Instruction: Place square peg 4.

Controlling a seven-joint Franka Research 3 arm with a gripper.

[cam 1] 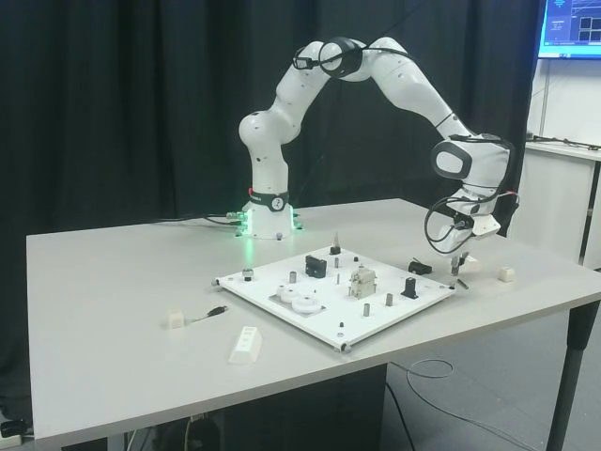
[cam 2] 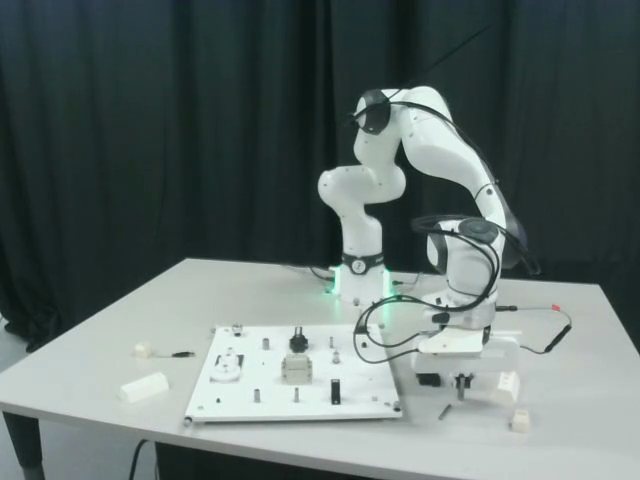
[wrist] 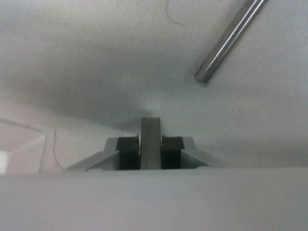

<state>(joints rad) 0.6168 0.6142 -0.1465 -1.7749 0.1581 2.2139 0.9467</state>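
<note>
My gripper (wrist: 150, 153) is shut on a grey square peg (wrist: 150, 137), which stands upright between the two black pads (wrist: 128, 150). In the room views the gripper (cam 1: 456, 267) (cam 2: 460, 384) hangs low over the grey table, just off the right edge of the white assembly board (cam 1: 272, 289) (cam 2: 268, 398). The peg's tip is close above the table surface. A round metal rod (wrist: 230, 42) (cam 2: 444, 410) lies on the table close to the gripper. The board carries several small black and grey parts and pegs.
A white block (cam 1: 246, 344) (cam 2: 144, 385) and a small white cube (cam 1: 175, 319) (cam 2: 145, 350) with a short cable lie left of the board. Another small white cube (cam 1: 507, 274) (cam 2: 519, 421) and a white block (cam 2: 505, 384) sit right of the gripper, near the table edge.
</note>
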